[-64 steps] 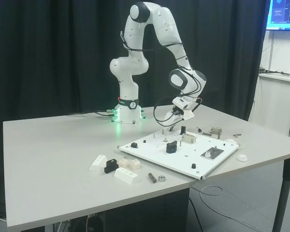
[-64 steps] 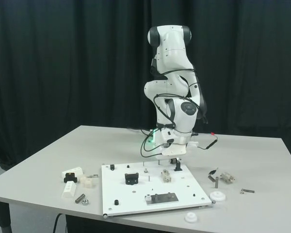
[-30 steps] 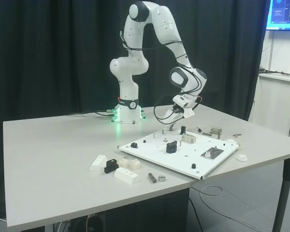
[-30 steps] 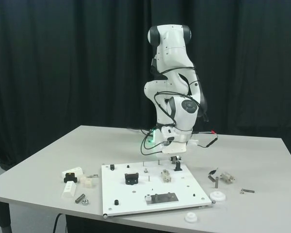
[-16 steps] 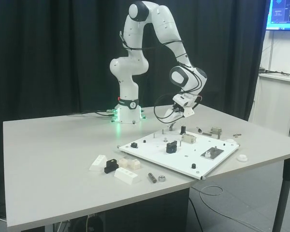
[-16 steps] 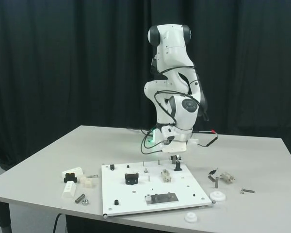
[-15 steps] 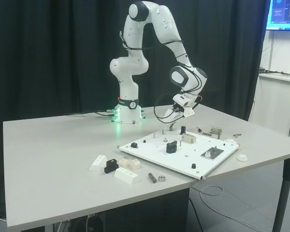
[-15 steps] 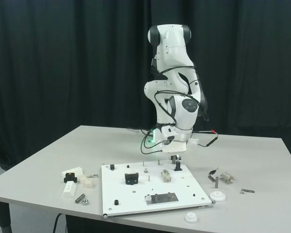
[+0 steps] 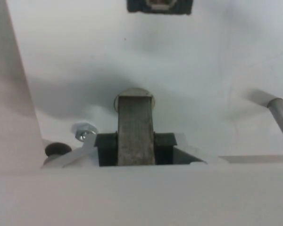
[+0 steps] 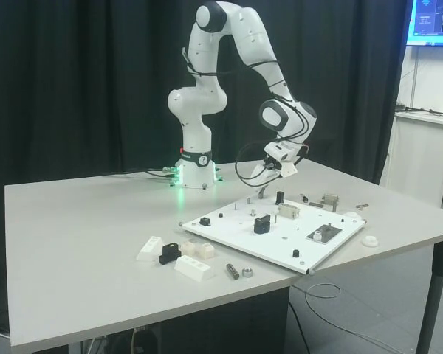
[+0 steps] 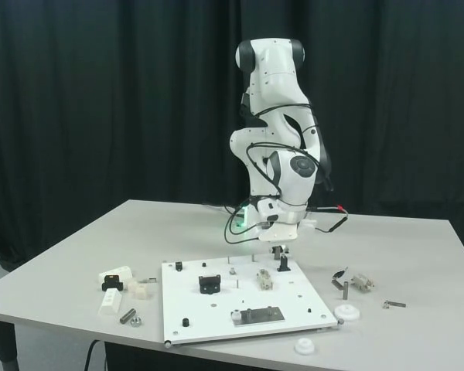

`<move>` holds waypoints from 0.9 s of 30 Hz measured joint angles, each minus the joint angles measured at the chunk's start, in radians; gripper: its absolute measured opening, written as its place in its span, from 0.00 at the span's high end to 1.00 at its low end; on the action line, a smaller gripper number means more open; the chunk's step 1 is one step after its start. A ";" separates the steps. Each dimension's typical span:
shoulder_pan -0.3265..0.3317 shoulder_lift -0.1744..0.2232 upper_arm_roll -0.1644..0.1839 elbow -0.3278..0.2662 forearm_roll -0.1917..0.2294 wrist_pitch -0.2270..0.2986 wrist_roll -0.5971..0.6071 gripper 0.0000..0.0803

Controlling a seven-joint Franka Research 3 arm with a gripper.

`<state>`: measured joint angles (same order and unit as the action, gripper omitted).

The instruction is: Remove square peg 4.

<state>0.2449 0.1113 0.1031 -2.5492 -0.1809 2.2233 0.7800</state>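
In the wrist view a grey square peg stands upright between my black fingers, and my gripper is shut on it. Its far end hangs over a round socket in the white board; I cannot tell whether it touches. In the room views my gripper hovers a little above the back edge of the white board, beside a black post. The peg is too small to make out there.
Left of the board lie white blocks and a black piece, with a bolt and nut. Metal parts and white discs lie to the right. A black clamp and a metal bracket sit on the board.
The gripper has risen steadily from close above the board's back edge to a little higher. Nothing else on the table has moved.
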 joint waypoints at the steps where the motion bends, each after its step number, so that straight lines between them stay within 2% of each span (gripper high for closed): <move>1: 0.000 -0.003 0.000 0.000 0.000 -0.003 0.000 0.81; 13: -0.015 -0.021 -0.004 0.000 -0.007 -0.014 -0.002 0.81; 27: -0.048 0.002 -0.004 -0.006 -0.006 0.023 -0.026 0.81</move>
<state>0.1965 0.1136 0.0988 -2.5551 -0.1873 2.2463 0.7545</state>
